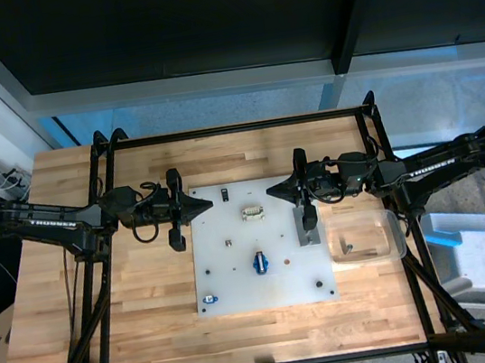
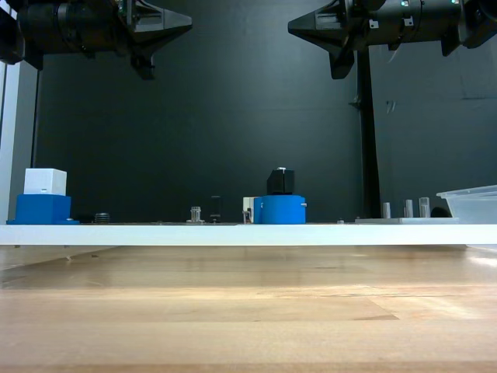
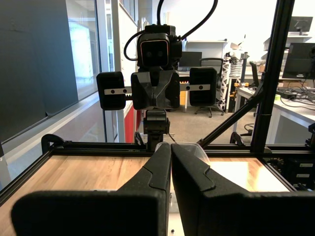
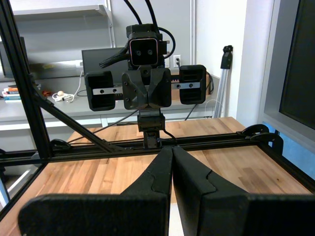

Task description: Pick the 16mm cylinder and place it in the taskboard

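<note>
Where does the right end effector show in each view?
High view: right end effector, shut, above the taskboard, far side, pointing left.
Low view: upper right, high above the taskboard.
Left wrist view: straight opposite, facing the camera.
Right wrist view: its own shut fingers, nearest the camera.
Shared landmark: the left end effector, shut, facing it, apart.
</note>
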